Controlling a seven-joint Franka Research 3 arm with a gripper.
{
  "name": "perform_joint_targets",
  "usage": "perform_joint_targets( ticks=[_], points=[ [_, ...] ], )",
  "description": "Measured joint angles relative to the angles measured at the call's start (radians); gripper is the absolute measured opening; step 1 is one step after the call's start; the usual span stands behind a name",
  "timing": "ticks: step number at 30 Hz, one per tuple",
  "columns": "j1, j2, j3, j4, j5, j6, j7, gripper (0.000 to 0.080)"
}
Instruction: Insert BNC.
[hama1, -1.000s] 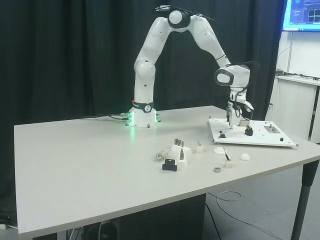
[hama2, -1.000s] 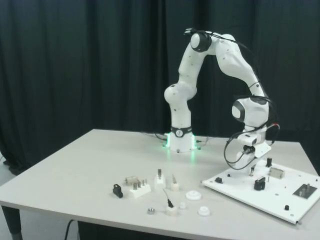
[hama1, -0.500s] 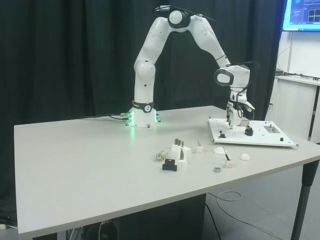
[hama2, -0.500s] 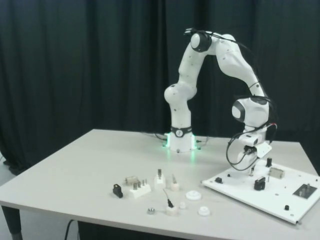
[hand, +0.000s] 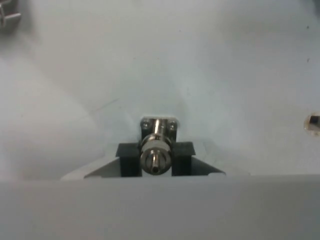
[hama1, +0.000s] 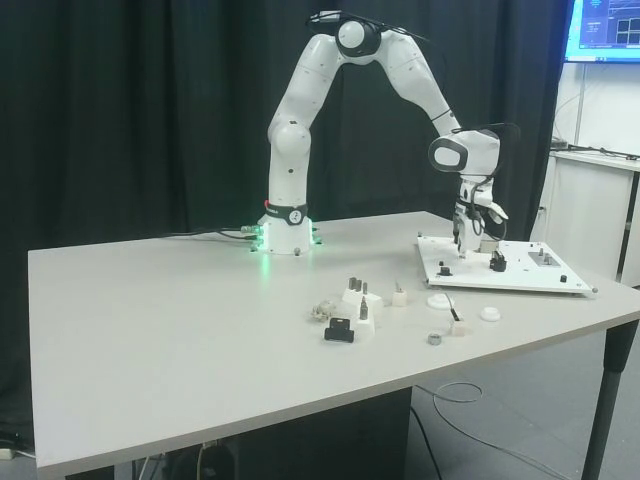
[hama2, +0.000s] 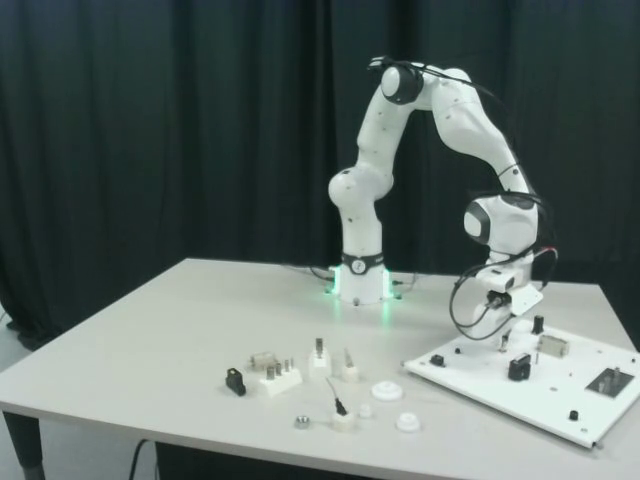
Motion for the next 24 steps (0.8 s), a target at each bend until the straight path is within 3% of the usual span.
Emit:
perform_joint_targets(
  ticks=[16,24],
  points=[
    [0.002,-0.001,-0.001,0.0,-0.002,-0.001,0.038,0.0125],
    [0.006,0.0,-0.001,0.001,-0.028,-0.001,0.013,0.0125]
  ],
)
